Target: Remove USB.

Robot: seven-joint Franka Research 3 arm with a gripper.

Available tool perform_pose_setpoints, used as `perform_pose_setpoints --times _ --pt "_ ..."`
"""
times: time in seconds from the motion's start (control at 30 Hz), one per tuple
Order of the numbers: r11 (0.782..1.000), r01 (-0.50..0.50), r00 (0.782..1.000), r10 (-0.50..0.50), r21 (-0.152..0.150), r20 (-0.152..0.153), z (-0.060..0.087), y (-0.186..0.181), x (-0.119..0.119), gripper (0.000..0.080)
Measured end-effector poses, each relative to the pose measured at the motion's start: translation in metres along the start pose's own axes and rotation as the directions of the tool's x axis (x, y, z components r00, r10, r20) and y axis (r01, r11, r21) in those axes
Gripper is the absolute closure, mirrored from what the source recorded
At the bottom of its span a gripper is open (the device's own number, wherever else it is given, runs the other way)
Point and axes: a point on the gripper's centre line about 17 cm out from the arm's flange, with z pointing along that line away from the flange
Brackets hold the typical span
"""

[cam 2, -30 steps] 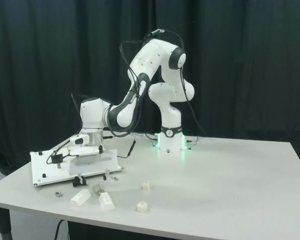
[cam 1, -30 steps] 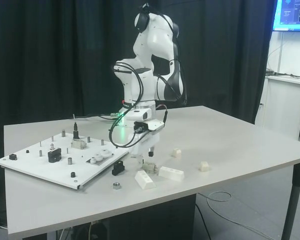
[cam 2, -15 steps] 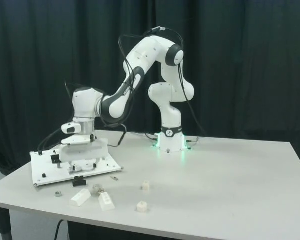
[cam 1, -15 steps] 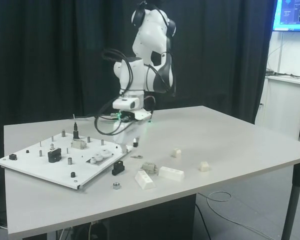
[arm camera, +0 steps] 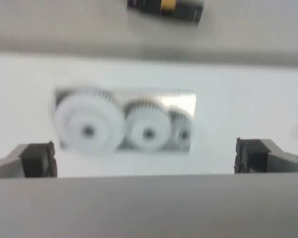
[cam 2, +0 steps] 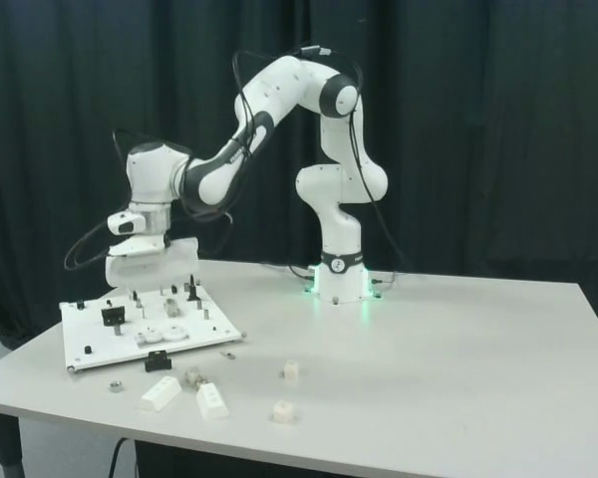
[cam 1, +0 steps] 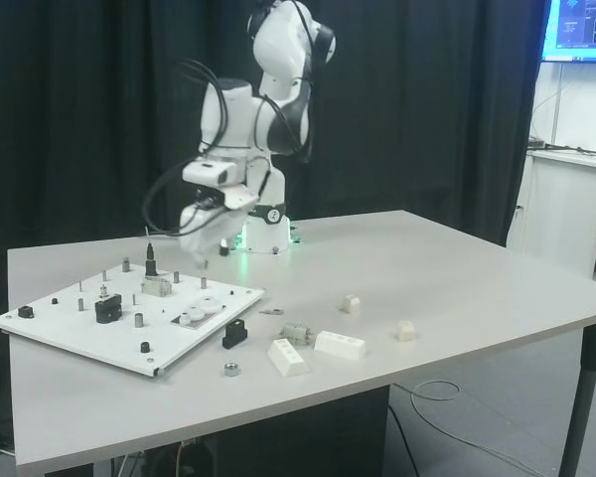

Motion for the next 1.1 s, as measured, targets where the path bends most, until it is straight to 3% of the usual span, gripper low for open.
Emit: perform_pose_setpoints --times 0.2,0.37,0.63,1.1 --pt "0.999 0.003 1.000 -0.004 0.043 0.019 -0.017 -0.010 -0.040 0.0003" --pt "0.997 0.012 1.000 -0.013 0.081 0.013 -0.030 -0.021 -0.068 0.0003" --pt "0.992 0.024 1.000 -0.022 0.121 -0.022 -0.046 -0.040 -0.104 0.0003" --pt "0.987 0.051 0.997 -0.041 0.155 -0.070 -0.064 -0.078 -0.162 0.0003"
